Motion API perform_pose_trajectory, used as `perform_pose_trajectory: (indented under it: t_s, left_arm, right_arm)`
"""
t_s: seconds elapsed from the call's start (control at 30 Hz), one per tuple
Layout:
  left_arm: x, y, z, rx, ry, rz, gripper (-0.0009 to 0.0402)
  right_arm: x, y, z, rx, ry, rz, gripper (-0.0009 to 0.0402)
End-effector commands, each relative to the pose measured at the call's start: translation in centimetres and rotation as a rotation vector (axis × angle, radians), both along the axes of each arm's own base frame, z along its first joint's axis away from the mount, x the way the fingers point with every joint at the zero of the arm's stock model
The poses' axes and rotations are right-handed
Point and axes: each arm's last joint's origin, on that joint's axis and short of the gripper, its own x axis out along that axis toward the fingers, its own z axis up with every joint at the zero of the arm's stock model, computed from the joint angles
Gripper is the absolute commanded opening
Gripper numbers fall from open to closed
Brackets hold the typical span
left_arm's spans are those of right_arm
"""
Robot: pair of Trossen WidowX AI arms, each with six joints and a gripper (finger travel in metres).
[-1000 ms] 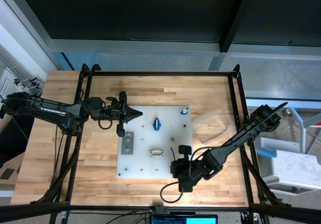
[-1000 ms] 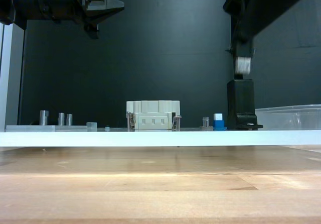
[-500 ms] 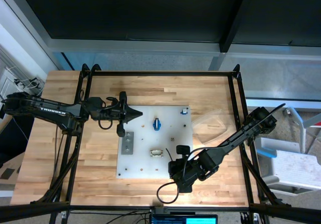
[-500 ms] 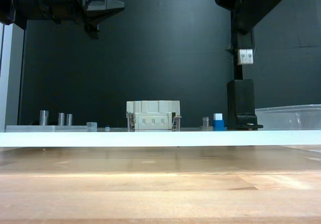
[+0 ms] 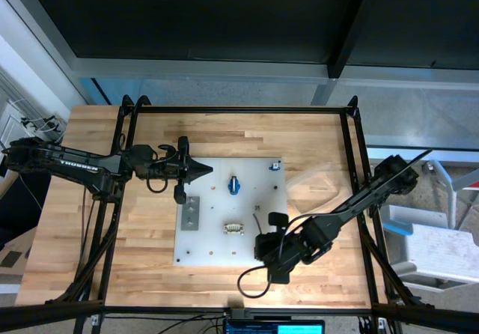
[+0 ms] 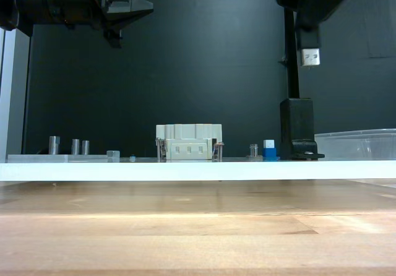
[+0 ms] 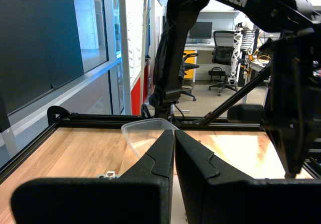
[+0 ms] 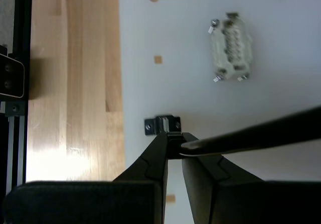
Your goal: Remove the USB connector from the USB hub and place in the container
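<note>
My right gripper [image 8: 173, 144] is shut on the USB connector [image 6: 309, 52], a small black plug with its silver tip pointing down. The plug hangs clear above the black USB hub [image 6: 299, 129], which stands on the white board [image 5: 217, 248]. From the right wrist the hub [image 8: 161, 125] lies straight below the fingertips, and the connector's thin black cable [image 8: 261, 130] trails off sideways. The clear container [image 5: 314, 189] sits on the wood just right of the board, behind the right gripper [image 5: 269, 238]. My left gripper [image 5: 203, 170] hovers shut and empty over the board's far left corner.
On the board are a beige rectangular connector [image 5: 234, 229], a blue upright connector [image 5: 234, 185], a grey metal bar [image 5: 191, 214] and a small blue part [image 5: 275, 165]. A black frame [image 5: 352, 169] runs around the table. The left arm hangs high [image 6: 117, 7].
The right gripper has lifted the USB connector straight up, widening the gap between the silver tip and the hub. The left arm has not moved.
</note>
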Motion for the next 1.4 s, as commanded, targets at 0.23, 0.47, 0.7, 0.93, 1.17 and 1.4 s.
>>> perform_pose_trajectory:
  t_s: [0.23,0.47,0.7,0.93,1.17,1.4]
  left_arm:
    - [0.0,0.0,0.0,0.000,-0.001,0.000,0.0001]
    - [0.0,0.0,0.0,0.000,0.000,0.000,0.0001]
    - [0.0,0.0,0.0,0.000,-0.001,0.000,0.0001]
    - [0.0,0.0,0.0,0.000,-0.001,0.000,0.0001]
    - [0.0,0.0,0.0,0.000,-0.001,0.000,0.0001]
    - [0.0,0.0,0.0,0.000,-0.001,0.000,0.0001]
  right_arm:
    - [-2.8,-3.0,0.2,0.026,0.003,-0.091,0.0000]
    - [-5.6,-5.8,-0.2,0.038,0.008,-0.145,0.0000]
    - [-8.7,-8.7,-1.0,0.056,0.025,-0.214,0.0000]
    - [-11.5,-11.2,-1.8,0.078,0.031,-0.303,0.0000]
    - [-13.2,-12.8,-2.7,0.099,0.028,-0.373,0.0000]
    - [-14.4,-13.9,-3.6,0.138,0.020,-0.465,0.0000]
